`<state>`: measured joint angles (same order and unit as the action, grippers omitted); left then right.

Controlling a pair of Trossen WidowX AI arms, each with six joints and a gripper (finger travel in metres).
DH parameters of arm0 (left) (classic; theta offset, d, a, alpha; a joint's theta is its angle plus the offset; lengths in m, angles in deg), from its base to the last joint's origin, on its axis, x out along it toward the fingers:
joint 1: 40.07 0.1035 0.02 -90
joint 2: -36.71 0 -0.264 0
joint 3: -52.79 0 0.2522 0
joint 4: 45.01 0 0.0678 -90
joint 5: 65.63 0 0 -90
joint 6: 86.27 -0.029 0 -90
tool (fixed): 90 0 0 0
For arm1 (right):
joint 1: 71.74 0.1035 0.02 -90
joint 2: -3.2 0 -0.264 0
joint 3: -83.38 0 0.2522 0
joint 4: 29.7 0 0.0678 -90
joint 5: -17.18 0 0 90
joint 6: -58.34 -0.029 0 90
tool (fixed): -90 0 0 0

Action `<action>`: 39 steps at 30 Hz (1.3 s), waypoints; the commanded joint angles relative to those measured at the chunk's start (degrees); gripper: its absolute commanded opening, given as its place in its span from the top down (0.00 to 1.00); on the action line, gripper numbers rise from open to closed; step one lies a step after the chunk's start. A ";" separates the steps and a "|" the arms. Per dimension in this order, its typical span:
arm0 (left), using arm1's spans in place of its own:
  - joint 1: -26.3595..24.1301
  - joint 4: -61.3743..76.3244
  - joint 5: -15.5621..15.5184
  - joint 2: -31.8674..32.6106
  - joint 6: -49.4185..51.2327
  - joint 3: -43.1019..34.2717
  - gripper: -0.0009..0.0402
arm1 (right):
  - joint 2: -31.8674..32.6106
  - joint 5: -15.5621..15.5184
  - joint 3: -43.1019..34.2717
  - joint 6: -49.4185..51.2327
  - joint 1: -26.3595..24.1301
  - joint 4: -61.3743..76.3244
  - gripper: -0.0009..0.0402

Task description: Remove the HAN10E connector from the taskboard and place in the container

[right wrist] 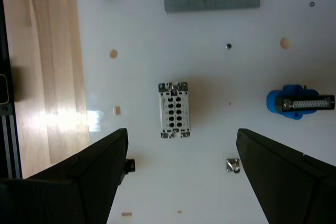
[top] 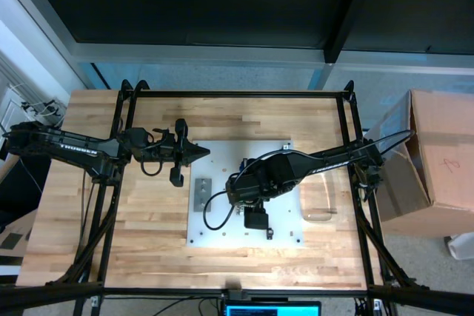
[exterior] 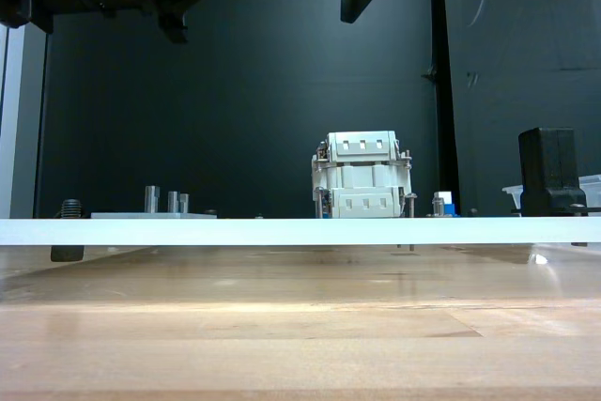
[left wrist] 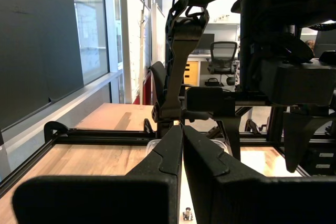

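Overhead, right jaws spread, left closed; connector (right wrist: 174, 110) seated.

A cardboard box (top: 441, 160) stands just beside the wooden table (top: 148, 242)'s right edge.

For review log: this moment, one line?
connector: seated on board | left hand: shut, raised at board's left edge | right hand: open, above connector

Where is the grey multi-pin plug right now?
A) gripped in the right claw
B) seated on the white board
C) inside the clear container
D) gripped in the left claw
B: the plug sits on the white board, with the right claw open above it and the left claw shut, raised by the board's left edge.
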<state>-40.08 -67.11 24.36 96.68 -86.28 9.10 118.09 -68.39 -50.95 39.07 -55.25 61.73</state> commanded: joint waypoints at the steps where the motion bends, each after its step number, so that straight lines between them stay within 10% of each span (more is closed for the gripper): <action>1: 0.02 0.04 0.02 0.02 0.00 -0.02 0.98 | 0.79 0.00 0.11 0.02 0.00 -0.55 0.27; 39: 0.00 1.29 0.00 0.15 0.00 -0.02 0.98 | 12.26 -0.94 0.11 0.76 -0.87 -8.94 0.27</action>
<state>-40.08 -65.73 24.34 96.81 -86.28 9.10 129.87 -68.57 -50.82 39.79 -56.04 53.12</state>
